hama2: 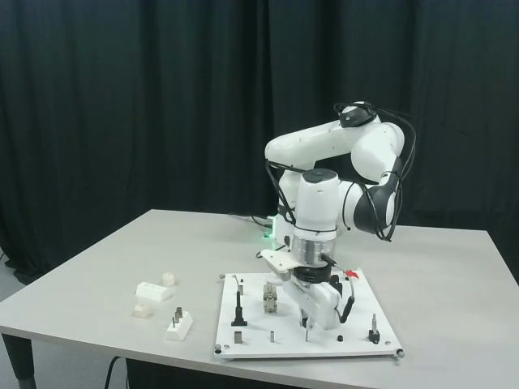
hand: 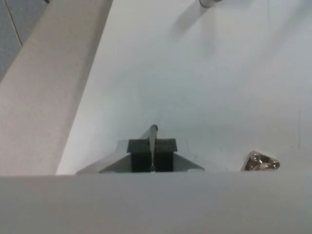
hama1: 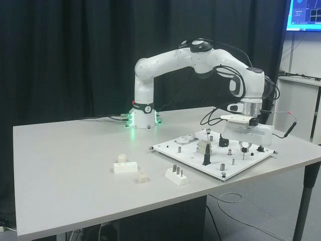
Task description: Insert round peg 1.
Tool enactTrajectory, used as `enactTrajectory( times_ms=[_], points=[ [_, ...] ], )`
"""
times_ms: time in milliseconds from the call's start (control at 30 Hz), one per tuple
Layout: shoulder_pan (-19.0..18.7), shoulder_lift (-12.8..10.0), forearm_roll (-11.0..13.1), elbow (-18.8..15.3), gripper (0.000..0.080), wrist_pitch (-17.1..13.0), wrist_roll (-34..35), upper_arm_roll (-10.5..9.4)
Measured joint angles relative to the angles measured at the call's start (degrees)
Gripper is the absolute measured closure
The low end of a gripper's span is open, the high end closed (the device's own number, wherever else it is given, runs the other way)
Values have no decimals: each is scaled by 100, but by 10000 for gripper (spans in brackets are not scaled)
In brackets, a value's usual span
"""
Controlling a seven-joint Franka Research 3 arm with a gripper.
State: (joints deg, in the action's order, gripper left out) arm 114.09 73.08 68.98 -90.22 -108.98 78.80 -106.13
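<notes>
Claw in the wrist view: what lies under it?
Under the claw, shut on a thin peg, lies the bare white board. No hole shows below the peg's tip; the black fingers and the claw body cover whatever lies directly beneath.

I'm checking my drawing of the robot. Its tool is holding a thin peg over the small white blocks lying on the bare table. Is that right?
Not quite. The tool does hold a thin peg, but over the white board, not over the small white blocks. Those lie off to the side, away from the arm. The first room view shows this best.
</notes>
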Motion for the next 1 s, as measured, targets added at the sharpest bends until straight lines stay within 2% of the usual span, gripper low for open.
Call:
enactTrajectory(
  times_ms=[367,1000],
  points=[
    [0,1,3,-15,787,-2,48,-27],
    [-1,2,6,-42,787,-185,175,-66]
  ],
)
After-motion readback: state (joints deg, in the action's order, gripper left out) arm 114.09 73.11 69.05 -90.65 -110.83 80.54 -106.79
